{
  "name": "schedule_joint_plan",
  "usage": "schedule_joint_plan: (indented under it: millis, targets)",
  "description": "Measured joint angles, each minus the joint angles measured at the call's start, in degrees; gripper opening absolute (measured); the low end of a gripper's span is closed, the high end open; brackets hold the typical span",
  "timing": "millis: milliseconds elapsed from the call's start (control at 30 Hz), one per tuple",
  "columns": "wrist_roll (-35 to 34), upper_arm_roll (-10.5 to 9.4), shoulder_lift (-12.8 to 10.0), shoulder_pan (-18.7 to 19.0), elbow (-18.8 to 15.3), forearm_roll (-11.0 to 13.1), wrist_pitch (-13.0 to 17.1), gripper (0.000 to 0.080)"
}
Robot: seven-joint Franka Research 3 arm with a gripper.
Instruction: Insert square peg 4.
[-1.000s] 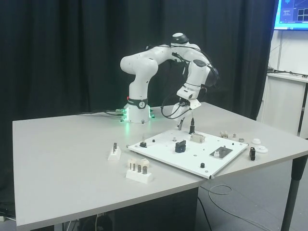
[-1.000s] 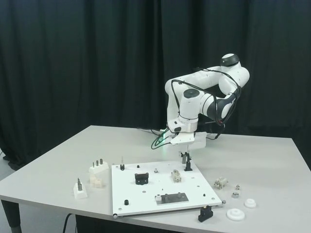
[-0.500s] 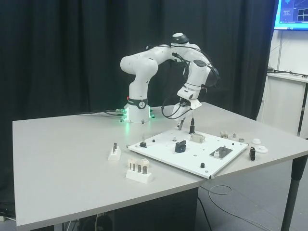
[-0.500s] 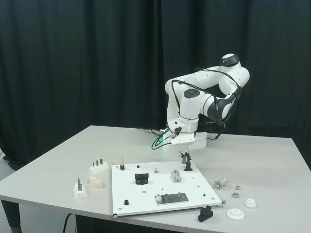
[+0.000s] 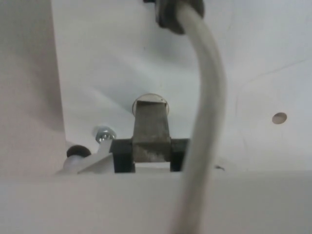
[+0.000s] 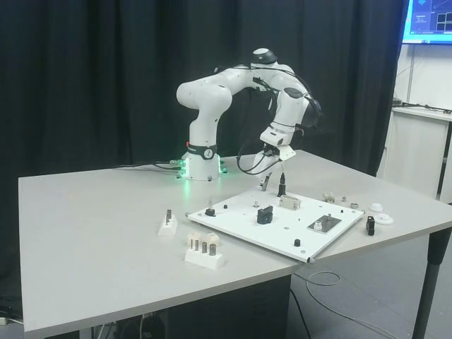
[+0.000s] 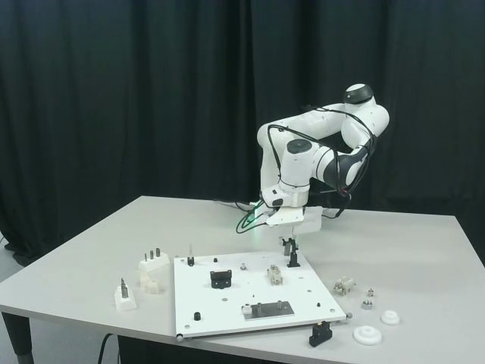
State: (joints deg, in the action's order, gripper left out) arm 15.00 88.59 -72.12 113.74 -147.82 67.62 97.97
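Observation:
The wrist view shows a grey square peg held upright, my gripper shut on it with black fingers on both sides. The peg's lower end sits at a round-rimmed hole in the white board; I cannot tell how deep it is. From the room cameras, the gripper stands at the far edge of the white board, pointing straight down.
A grey cable hangs across the wrist view. The board carries a black block, a small socket and a metal plate. Two white peg stands sit left of it; loose parts and white discs lie to its right.
The arm's wrist has crept up slightly in the first room view; the gripper stays at the same spot on the board, still shut on the peg.

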Motion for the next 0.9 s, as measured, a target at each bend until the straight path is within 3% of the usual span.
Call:
schedule_joint_plan:
  millis: [300, 900]
  targets:
    - [-0.02, 0.16, 0.0, 0.08, 0.0, -1.23, -0.74, 0.0152]
    - [-0.26, 0.24, 0.0, 0.08, -0.15, -1.47, -1.04, 0.0152]
